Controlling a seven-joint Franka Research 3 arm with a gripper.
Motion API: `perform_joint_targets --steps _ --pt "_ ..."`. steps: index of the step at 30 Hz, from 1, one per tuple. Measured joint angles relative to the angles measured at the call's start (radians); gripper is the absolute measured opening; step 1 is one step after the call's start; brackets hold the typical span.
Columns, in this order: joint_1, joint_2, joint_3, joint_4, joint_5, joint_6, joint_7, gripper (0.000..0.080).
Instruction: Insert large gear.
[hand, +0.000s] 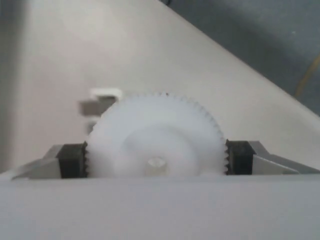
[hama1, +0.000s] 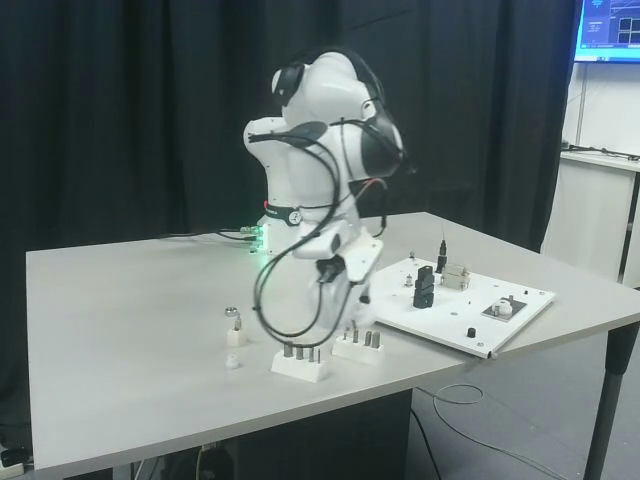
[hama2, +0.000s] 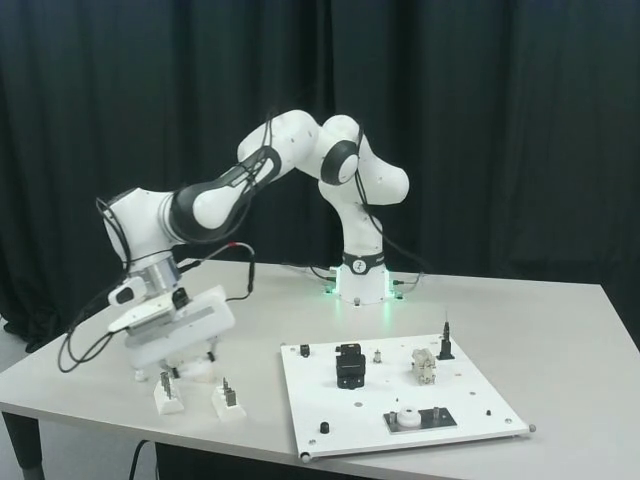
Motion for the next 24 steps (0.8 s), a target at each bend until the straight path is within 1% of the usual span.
perform_joint_targets --steps 7,16,24 --pt "0.073 -0.02 -0.011 -0.024 0.001 -0.035 0.073 0.0594" --pt "0.164 -0.052 -0.019 -0.068 0.002 -0.051 0.154 0.0594" --pt "0.249 -0.094 -0.023 -0.123 0.004 -0.053 0.219 0.0594"
